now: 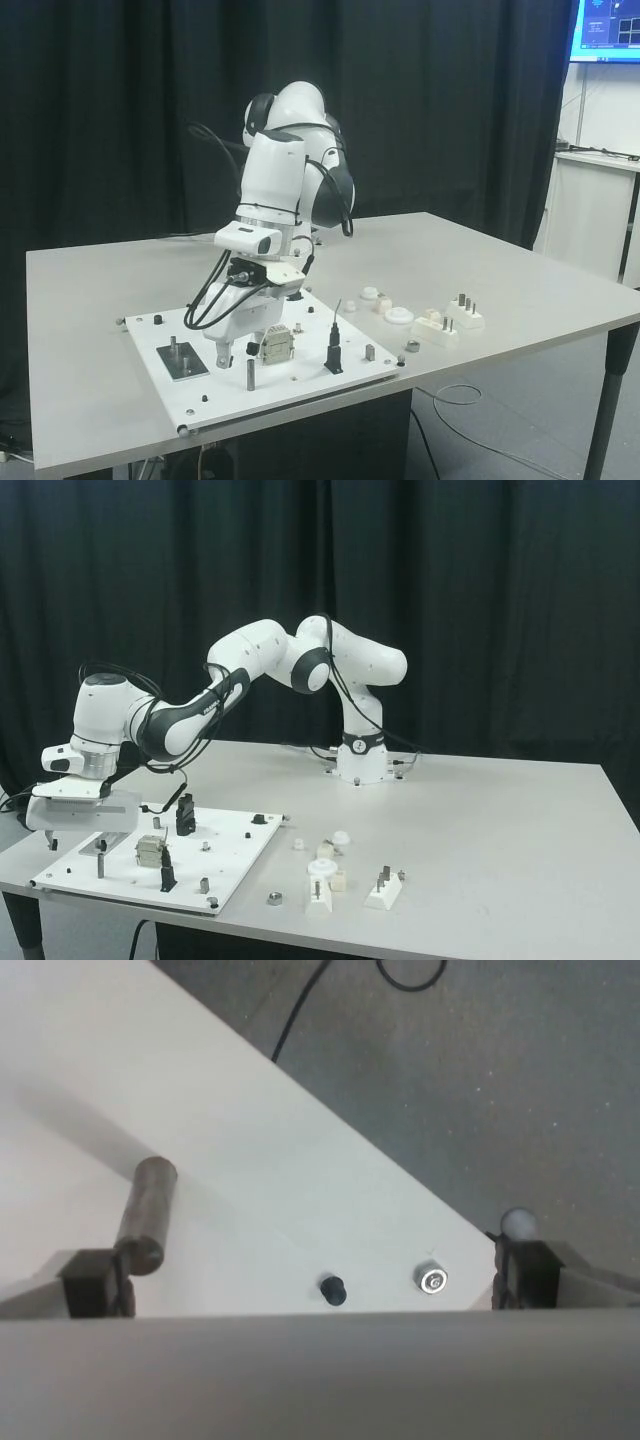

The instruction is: Insert round peg 3.

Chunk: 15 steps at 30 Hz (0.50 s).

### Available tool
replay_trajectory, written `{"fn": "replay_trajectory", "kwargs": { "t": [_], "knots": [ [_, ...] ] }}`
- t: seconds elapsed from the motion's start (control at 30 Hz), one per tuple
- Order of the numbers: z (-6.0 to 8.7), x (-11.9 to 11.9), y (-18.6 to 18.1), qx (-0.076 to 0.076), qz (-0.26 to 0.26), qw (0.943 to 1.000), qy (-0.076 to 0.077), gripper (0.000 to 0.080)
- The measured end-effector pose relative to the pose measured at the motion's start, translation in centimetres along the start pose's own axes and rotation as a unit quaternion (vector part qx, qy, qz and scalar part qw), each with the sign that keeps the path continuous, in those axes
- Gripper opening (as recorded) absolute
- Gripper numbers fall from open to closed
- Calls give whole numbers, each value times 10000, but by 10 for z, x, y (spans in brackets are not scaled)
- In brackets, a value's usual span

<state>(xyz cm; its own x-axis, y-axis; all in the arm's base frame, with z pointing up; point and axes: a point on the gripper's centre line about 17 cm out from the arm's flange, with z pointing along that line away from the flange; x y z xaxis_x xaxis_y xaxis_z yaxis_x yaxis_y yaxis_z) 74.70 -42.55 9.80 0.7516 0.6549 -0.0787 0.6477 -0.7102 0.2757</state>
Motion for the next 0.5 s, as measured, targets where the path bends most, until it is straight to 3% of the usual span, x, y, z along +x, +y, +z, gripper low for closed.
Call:
{"fn": "replay_trajectory", "kwargs": {
  "t": [0.5],
  "knots": [
    [2,0,1,-23,-6,10000,1,800]
  ]
}}
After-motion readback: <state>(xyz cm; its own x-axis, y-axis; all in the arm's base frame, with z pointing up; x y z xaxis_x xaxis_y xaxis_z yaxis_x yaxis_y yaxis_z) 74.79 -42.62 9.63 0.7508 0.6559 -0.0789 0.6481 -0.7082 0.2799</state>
